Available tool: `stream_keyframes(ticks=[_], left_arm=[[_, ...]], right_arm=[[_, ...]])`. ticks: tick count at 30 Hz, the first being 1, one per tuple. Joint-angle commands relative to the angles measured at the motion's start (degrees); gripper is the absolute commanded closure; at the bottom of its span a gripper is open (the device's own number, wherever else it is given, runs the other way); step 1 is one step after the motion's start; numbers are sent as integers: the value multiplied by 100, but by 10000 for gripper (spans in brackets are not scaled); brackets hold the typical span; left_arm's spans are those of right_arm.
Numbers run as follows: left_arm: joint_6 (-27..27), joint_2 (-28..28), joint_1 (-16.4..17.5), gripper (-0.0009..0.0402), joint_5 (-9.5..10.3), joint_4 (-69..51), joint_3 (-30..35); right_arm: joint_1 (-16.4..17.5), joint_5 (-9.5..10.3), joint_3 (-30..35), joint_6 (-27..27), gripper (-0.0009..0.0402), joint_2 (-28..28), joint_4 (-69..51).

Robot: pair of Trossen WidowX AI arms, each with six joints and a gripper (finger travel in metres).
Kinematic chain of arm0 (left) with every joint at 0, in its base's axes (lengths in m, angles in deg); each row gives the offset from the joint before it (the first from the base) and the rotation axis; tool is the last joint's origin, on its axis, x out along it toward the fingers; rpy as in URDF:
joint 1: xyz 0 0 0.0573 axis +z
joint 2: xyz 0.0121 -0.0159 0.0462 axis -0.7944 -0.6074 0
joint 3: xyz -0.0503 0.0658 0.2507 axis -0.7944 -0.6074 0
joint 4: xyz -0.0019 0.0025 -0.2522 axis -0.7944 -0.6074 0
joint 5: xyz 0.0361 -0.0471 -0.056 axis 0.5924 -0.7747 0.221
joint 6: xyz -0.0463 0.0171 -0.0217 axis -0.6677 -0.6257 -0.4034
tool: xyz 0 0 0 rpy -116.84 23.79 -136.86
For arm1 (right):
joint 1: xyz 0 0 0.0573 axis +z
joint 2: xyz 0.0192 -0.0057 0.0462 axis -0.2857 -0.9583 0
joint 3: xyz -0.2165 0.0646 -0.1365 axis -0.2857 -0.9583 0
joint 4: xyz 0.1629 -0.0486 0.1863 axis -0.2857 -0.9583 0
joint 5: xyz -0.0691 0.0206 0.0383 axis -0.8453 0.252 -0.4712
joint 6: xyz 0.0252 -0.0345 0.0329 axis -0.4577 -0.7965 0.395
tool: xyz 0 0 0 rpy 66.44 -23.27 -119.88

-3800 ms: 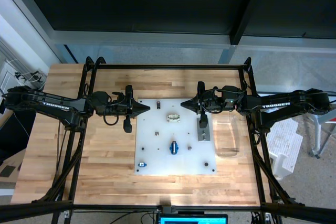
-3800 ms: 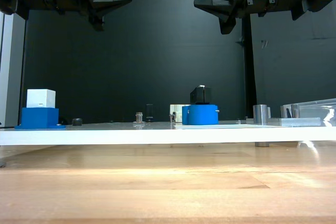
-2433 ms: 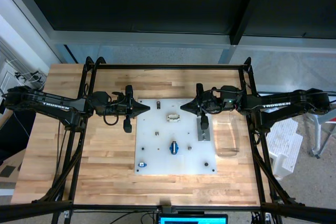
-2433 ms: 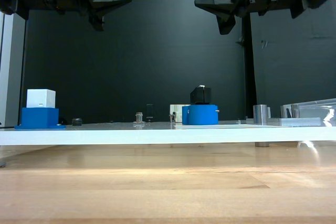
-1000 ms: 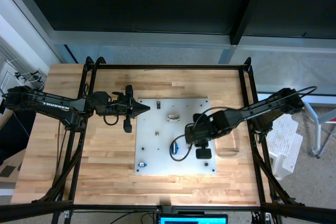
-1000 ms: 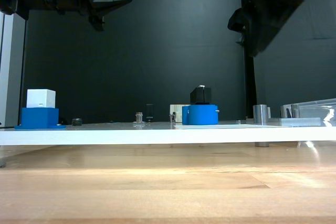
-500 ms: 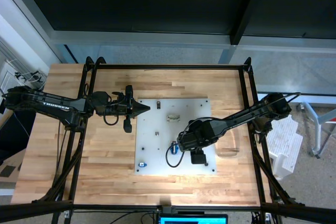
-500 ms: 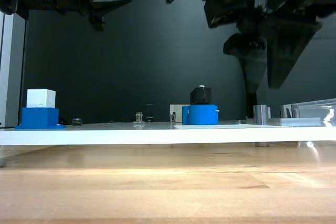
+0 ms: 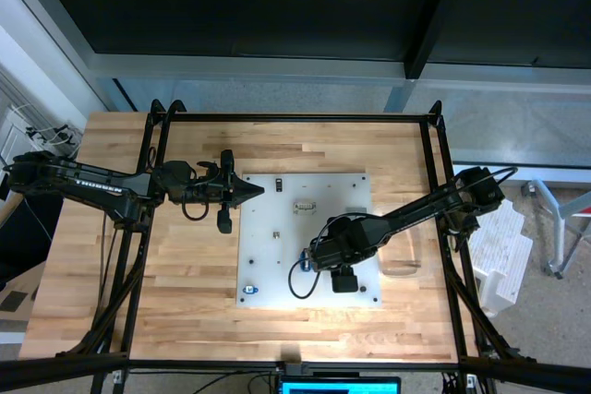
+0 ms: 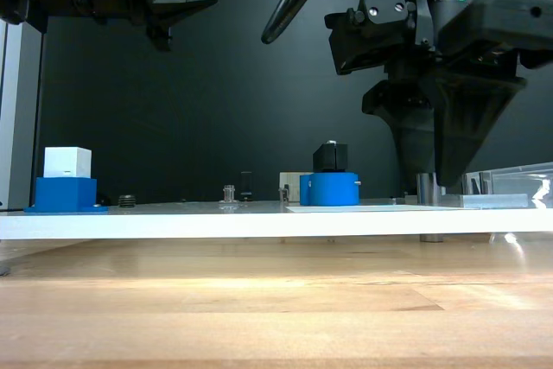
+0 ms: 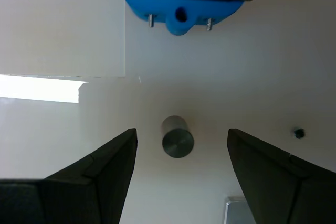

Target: Remove the 16mm cylinder and place in the container

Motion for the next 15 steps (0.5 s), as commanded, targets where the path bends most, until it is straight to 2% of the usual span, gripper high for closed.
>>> stream_keyframes(ticks=[1, 15], left_arm=[[0, 0, 2, 393, -2, 0, 2], [0, 0, 2, 393, -2, 0, 2]], right_arm=[[11, 9, -85, 0, 173, 0, 48], [26, 9, -98, -31, 280, 0, 149]])
